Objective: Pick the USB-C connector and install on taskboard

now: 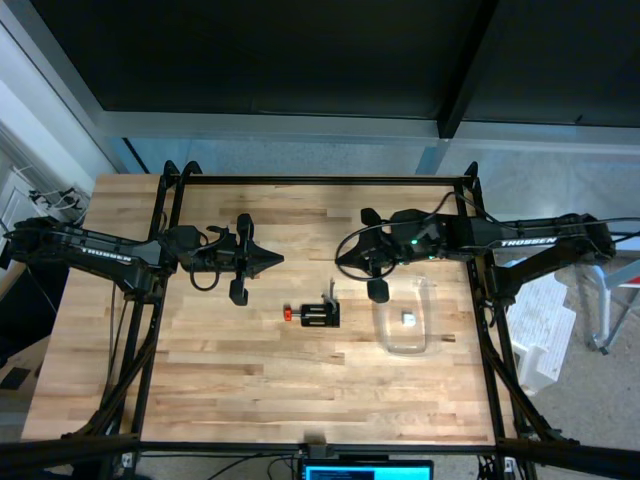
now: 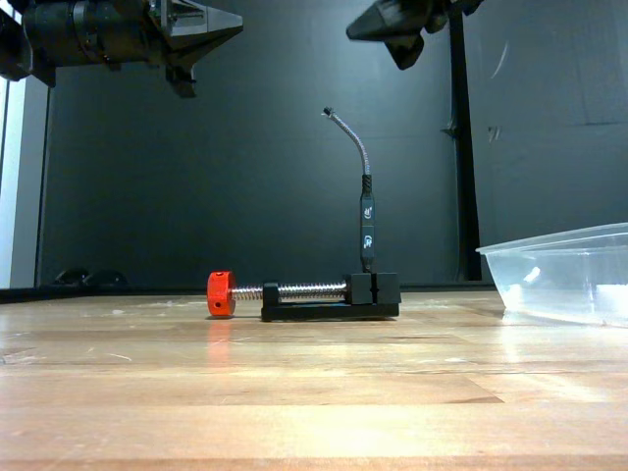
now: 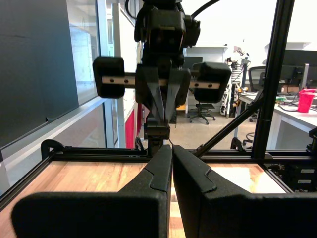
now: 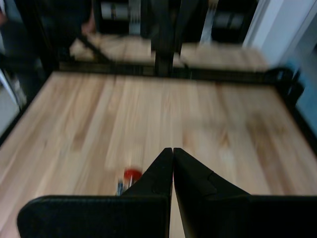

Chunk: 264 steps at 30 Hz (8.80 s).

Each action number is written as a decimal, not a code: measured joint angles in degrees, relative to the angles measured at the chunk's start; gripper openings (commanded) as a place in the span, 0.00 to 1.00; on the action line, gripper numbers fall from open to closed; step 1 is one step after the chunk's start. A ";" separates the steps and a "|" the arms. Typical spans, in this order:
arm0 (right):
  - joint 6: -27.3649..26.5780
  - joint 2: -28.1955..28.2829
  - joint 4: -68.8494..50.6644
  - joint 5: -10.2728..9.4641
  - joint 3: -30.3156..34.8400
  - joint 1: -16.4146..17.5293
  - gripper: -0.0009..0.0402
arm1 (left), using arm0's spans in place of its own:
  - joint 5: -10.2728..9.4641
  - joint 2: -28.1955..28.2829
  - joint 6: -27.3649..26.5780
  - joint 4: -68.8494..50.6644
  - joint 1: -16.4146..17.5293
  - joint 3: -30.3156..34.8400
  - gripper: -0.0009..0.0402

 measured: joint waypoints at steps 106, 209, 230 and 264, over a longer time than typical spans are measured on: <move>6.99 -11.32 42.27 -0.02 -29.42 -0.44 0.02 | -0.02 0.02 0.00 -0.02 0.00 0.00 0.02; 7.04 -11.30 42.23 -0.02 -29.40 -0.44 0.02 | -0.02 0.00 0.00 -0.02 0.00 0.00 0.02; 7.04 -11.30 42.25 0.00 -29.40 -0.44 0.02 | 0.00 0.00 0.00 0.00 0.00 0.02 0.02; 7.02 -11.30 42.25 -0.02 -29.42 -0.44 0.02 | 0.00 0.02 0.00 0.00 0.00 0.02 0.02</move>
